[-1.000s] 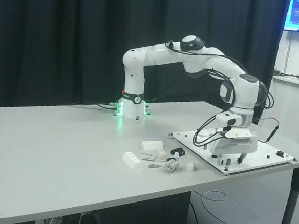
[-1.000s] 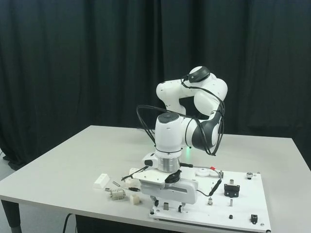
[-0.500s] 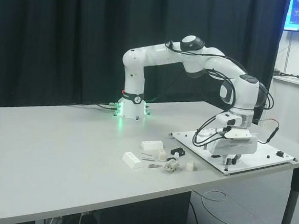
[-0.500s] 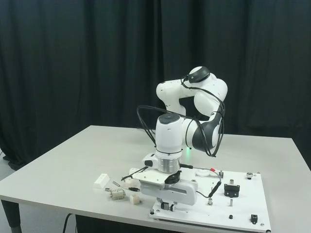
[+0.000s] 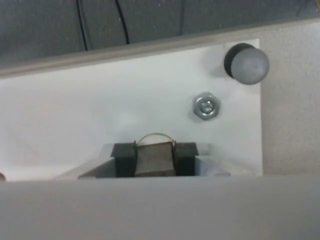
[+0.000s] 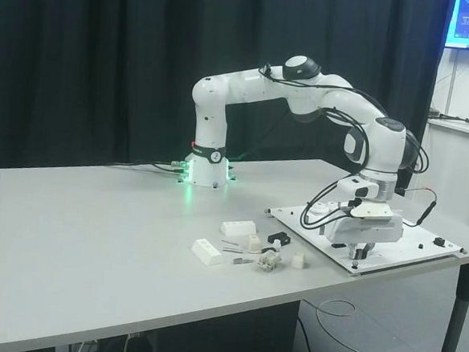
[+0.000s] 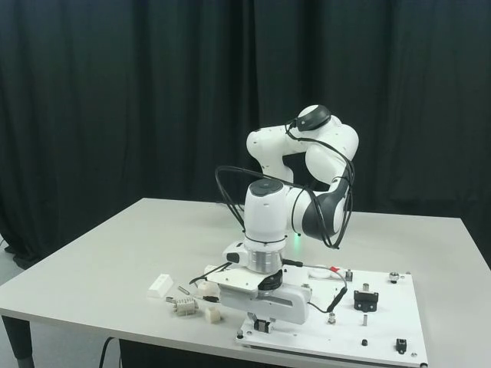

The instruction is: Remove square peg 4.

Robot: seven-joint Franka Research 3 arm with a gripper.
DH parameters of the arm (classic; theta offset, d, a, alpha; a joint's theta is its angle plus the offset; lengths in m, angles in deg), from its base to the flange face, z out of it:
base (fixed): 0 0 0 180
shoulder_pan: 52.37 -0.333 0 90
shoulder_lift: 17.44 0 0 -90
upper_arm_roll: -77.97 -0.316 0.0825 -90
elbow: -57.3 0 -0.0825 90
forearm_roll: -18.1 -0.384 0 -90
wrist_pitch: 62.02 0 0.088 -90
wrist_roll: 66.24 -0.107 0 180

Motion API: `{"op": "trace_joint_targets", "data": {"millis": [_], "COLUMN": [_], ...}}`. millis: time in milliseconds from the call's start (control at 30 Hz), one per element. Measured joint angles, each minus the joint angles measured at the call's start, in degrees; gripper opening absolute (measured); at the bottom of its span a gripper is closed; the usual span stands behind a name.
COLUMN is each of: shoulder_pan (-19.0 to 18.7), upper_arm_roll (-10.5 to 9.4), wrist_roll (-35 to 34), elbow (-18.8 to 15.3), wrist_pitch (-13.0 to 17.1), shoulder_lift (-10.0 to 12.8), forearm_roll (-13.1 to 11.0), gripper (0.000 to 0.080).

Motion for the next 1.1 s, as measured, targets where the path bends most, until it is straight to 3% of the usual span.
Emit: {"op": "trace_joint_targets", "data": {"millis": [1100], "shoulder_pan": [0.18], "upper_arm_roll": [0.0], "wrist_roll": [1.01], "elbow": [-0.01], "wrist_pitch": [-0.34], "shoulder_lift": [-0.47], "forearm_roll": [-0.02], "gripper": [0.0156]}}
